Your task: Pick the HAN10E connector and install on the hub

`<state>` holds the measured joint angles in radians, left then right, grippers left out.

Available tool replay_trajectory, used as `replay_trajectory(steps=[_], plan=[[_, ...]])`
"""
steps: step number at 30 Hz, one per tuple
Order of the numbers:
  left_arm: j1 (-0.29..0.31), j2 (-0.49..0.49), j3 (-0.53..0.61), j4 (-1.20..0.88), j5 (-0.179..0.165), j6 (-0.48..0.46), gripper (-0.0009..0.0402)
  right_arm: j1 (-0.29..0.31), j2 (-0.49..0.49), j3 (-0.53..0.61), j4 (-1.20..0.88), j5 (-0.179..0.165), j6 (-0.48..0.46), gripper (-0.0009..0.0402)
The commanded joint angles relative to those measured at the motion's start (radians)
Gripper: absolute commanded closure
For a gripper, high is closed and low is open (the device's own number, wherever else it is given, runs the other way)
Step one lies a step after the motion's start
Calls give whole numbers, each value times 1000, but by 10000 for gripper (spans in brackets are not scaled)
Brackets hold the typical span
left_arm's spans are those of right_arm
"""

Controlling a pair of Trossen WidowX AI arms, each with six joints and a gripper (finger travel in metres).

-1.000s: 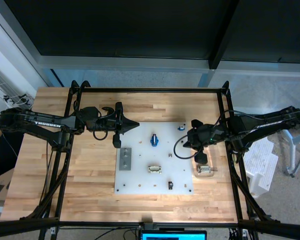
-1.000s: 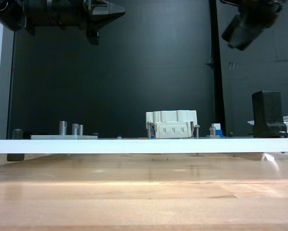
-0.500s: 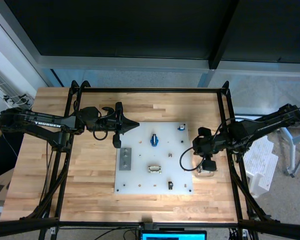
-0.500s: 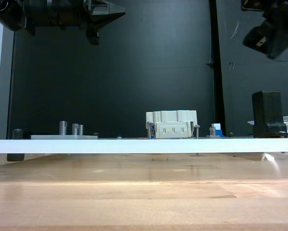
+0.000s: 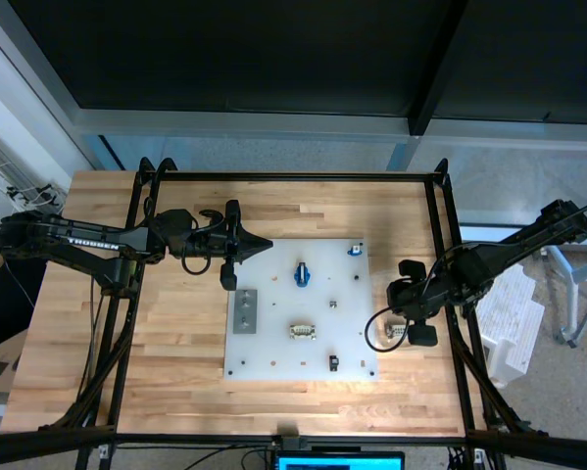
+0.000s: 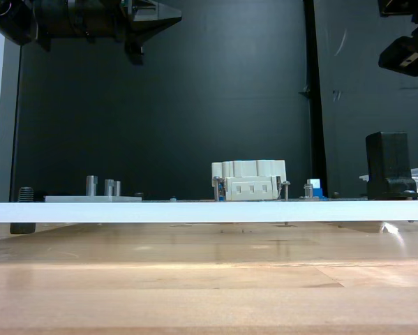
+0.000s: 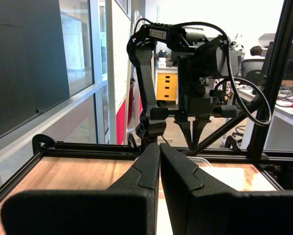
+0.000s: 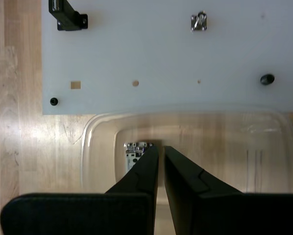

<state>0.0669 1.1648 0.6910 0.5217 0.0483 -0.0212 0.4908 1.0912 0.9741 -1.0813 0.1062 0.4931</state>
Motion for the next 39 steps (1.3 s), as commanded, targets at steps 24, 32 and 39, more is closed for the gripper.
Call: replay_trajectory(steps=[24,32,39], plan=[[0,0,0,0,0,0,393,114,153,-2,-65,-20,118,174],[0,0,0,0,0,0,393,124,197,-31,-50,-20,157,149],[0,0,0,0,0,0,393,146,239,-78,29,-20,154,131]])
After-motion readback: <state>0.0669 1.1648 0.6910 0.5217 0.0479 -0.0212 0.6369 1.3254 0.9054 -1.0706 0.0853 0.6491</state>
